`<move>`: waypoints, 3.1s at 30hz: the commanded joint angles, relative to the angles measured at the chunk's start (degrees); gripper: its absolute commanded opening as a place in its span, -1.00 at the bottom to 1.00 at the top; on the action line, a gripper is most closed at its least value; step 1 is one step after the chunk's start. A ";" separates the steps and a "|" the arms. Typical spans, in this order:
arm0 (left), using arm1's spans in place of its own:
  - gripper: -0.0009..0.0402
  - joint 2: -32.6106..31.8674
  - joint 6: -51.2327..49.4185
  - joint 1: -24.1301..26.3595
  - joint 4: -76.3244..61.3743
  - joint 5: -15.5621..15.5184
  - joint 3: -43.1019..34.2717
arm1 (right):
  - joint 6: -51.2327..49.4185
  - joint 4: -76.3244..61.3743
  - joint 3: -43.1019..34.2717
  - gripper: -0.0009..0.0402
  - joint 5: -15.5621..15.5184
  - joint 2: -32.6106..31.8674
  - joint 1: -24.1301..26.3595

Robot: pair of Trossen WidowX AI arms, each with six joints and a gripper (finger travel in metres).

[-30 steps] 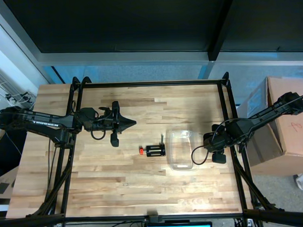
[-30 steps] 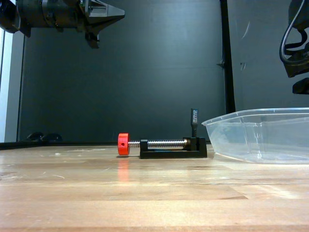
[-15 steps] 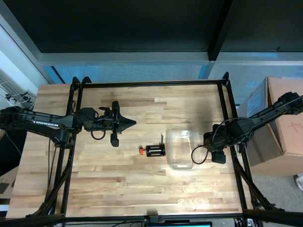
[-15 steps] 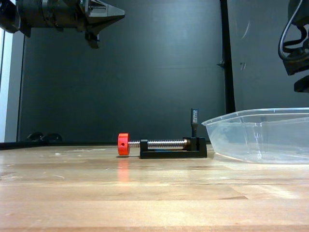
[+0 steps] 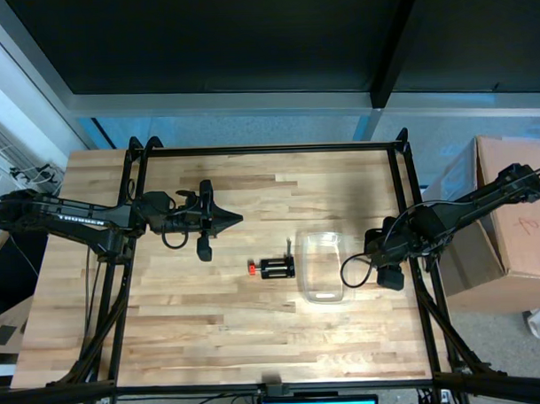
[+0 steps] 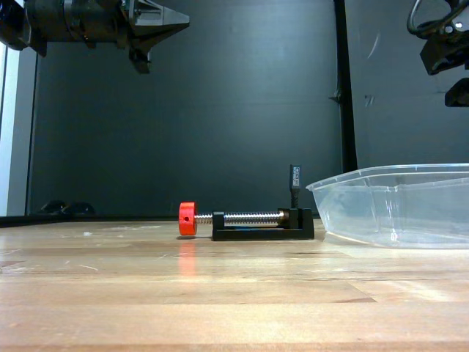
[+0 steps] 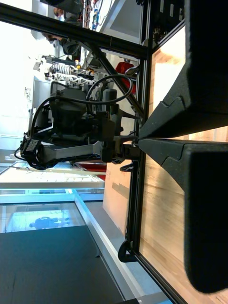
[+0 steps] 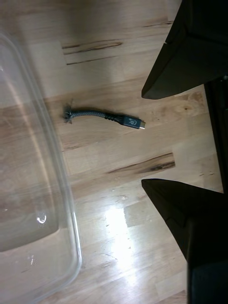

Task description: Remove the USB-C connector from the USB-C receptacle and place in the container

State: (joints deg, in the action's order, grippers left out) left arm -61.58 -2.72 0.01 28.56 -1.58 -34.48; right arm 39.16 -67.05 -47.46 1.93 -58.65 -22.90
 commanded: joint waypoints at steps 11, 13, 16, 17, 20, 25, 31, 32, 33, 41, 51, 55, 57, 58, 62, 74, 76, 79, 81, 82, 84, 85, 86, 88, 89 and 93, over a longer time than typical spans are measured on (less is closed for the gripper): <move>-0.96 -0.02 0.02 0.00 0.00 0.02 -0.02 | -9.31 4.63 0.13 0.13 7.52 -7.50 1.16; -0.96 -0.02 0.02 -0.02 0.02 0.02 -0.02 | -11.47 5.79 0.15 0.13 7.45 -8.35 2.38; -0.96 -0.02 0.02 -0.02 0.00 0.02 -0.02 | -14.71 7.69 0.48 0.13 6.80 -8.61 4.81; -0.96 -0.02 0.02 0.00 0.00 0.02 -0.02 | -15.58 8.22 0.74 0.13 6.78 -8.61 5.49; -0.96 -0.02 0.02 -0.02 0.02 0.02 -0.02 | -17.90 9.70 2.43 0.13 4.50 -8.66 6.91; -0.96 -0.02 0.02 0.00 0.00 0.02 -0.02 | -19.17 15.28 6.08 0.13 4.02 -10.19 7.19; -0.96 -0.02 0.02 -0.02 0.00 0.02 -0.02 | -20.48 20.98 9.38 0.13 4.04 -12.81 7.93; -0.96 -0.02 0.02 0.00 0.00 0.02 -0.02 | -20.70 21.79 9.88 0.13 4.07 -13.16 8.11; -0.96 -0.02 0.02 0.00 0.00 0.02 -0.02 | -20.81 22.69 10.43 0.13 4.07 -13.25 8.26; -0.96 -0.02 0.02 -0.02 0.00 0.02 -0.02 | -22.14 25.94 13.22 0.13 3.96 -13.53 9.90; -0.96 -0.02 0.02 -0.02 0.02 0.02 -0.02 | -22.12 28.41 15.10 -0.02 3.96 -14.64 10.16; -0.96 -0.02 0.02 -0.02 0.00 0.02 -0.02 | -22.12 28.52 15.13 -0.17 3.98 -15.43 10.16; -0.96 -0.02 0.02 -0.02 0.02 0.02 -0.02 | -22.12 28.59 15.13 -0.25 3.96 -15.74 10.16; -0.96 -0.02 0.02 -0.02 0.02 0.02 -0.02 | -22.10 28.61 15.13 -0.29 3.98 -15.76 10.16; -0.96 -0.02 0.02 -0.02 0.02 0.02 -0.02 | -22.10 28.63 14.93 -0.49 3.89 -15.72 10.16; -0.96 -0.02 0.02 0.00 0.00 0.02 -0.02 | -21.51 28.50 14.38 -0.93 2.80 -15.72 10.16; -0.96 -0.02 0.02 -0.02 0.02 0.02 -0.02 | -21.49 28.50 14.38 -0.96 2.75 -15.72 10.16; -0.96 -0.02 0.02 -0.02 0.00 0.02 -0.02 | -21.46 28.44 14.32 -0.95 2.62 -15.58 10.16; -0.96 -0.02 0.02 0.00 0.00 0.02 -0.02 | -21.46 27.58 13.86 -0.96 2.54 -15.30 10.16; -0.96 -0.02 0.02 0.00 0.02 0.02 -0.02 | -21.49 26.95 13.51 -0.96 2.54 -15.17 10.16; -0.96 -0.02 0.02 -0.02 0.00 0.02 -0.02 | -21.49 25.42 12.74 -0.96 2.51 -14.32 10.16; -0.96 -0.02 0.02 0.00 0.00 0.02 -0.02 | -21.46 24.52 12.33 -0.96 2.51 -13.90 10.16; -0.96 -0.02 0.02 -0.02 0.00 0.02 -0.02 | -21.46 23.43 11.78 -0.96 2.49 -13.44 10.16; -0.96 -0.02 0.02 0.00 0.00 0.02 -0.02 | -21.46 20.96 10.54 -0.96 2.54 -12.72 10.16; -0.96 -0.02 0.02 0.00 0.02 0.02 -0.02 | -21.46 19.67 9.77 -0.96 2.51 -12.35 10.16; -0.96 -0.02 0.02 -0.02 0.00 0.02 -0.02 | -20.70 13.81 5.53 -0.96 2.54 -11.21 10.16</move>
State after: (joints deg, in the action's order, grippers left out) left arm -61.60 -2.70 0.01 28.56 -1.56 -34.48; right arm 17.98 -51.18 -40.27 4.38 -70.11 -12.71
